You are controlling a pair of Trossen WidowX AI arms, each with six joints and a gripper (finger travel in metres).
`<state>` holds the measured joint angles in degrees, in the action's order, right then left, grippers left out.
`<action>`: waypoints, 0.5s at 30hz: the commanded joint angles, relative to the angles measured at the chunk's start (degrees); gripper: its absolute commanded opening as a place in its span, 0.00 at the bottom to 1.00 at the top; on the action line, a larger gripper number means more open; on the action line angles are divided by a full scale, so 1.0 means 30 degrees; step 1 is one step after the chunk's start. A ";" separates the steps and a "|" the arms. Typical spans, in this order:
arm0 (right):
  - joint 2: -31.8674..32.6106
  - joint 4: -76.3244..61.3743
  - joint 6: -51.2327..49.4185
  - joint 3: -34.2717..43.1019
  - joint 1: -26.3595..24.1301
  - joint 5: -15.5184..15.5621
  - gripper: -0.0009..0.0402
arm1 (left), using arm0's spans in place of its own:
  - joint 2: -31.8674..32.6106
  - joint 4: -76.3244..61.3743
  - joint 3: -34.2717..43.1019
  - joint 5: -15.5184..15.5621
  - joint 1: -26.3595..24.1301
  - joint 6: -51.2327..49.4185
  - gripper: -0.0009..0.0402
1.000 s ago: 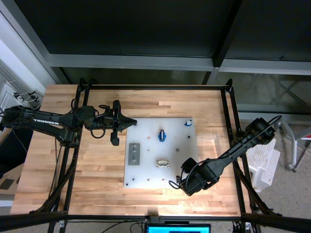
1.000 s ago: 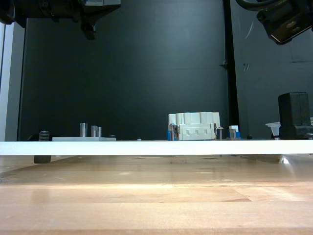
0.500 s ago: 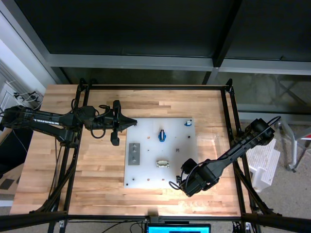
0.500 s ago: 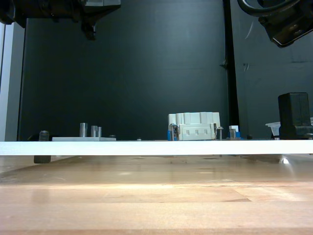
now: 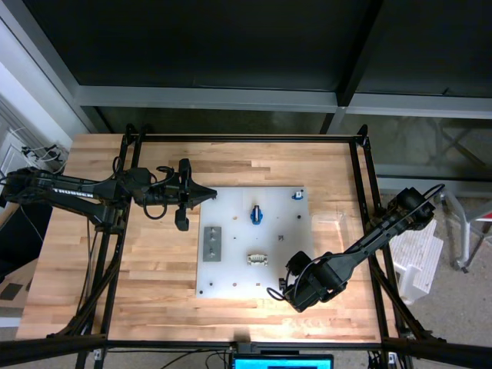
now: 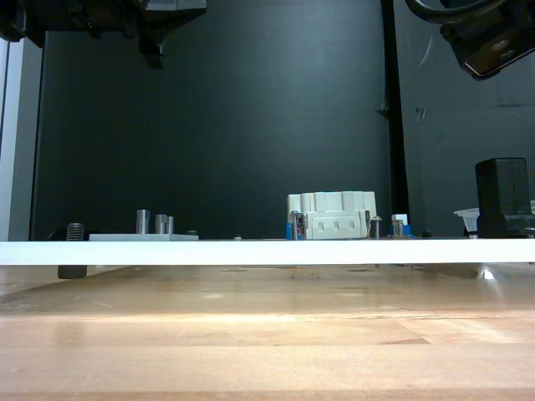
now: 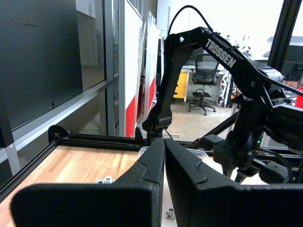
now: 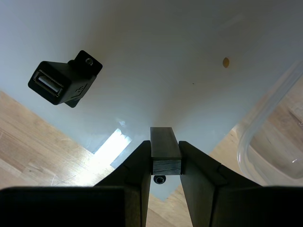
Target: Pick the 16mm bar and install on taskboard
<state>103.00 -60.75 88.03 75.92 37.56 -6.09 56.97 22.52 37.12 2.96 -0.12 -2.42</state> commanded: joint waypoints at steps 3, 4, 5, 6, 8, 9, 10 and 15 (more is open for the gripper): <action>0.0000 -0.0022 -0.0007 -0.0015 0.0015 0.0036 0.03 | 0.0007 0.0000 0.0007 0.0000 0.0007 0.0000 0.02; 0.0000 -0.0015 0.0000 -0.0015 0.0015 0.0036 0.03 | 0.0007 0.0000 0.0007 0.0000 0.0007 0.0000 0.02; 0.0000 -0.0007 -0.0007 -0.0015 0.0022 0.0029 0.03 | 0.0007 0.0007 0.0007 0.0000 0.0000 0.0000 0.02; 0.0000 -0.0007 -0.0007 -0.0015 0.0022 0.0029 0.03 | 0.0007 0.0007 0.0007 0.0000 0.0007 0.0000 0.02; 0.0000 0.0015 -0.0007 -0.0015 0.0029 0.0029 0.03 | 0.0007 0.0007 0.0007 0.0000 0.0007 0.0000 0.02; 0.0000 0.0036 -0.0007 -0.0015 0.0029 0.0029 0.03 | 0.0007 0.0000 0.0007 0.0000 0.0007 0.0000 0.02; 0.0000 0.0044 0.0000 -0.0015 0.0029 0.0029 0.03 | 0.0007 0.0000 0.0007 0.0000 0.0000 0.0000 0.02; -0.0007 0.0066 -0.0007 -0.0015 0.0029 0.0029 0.08 | 0.0007 0.0007 0.0007 0.0000 0.0007 0.0000 0.02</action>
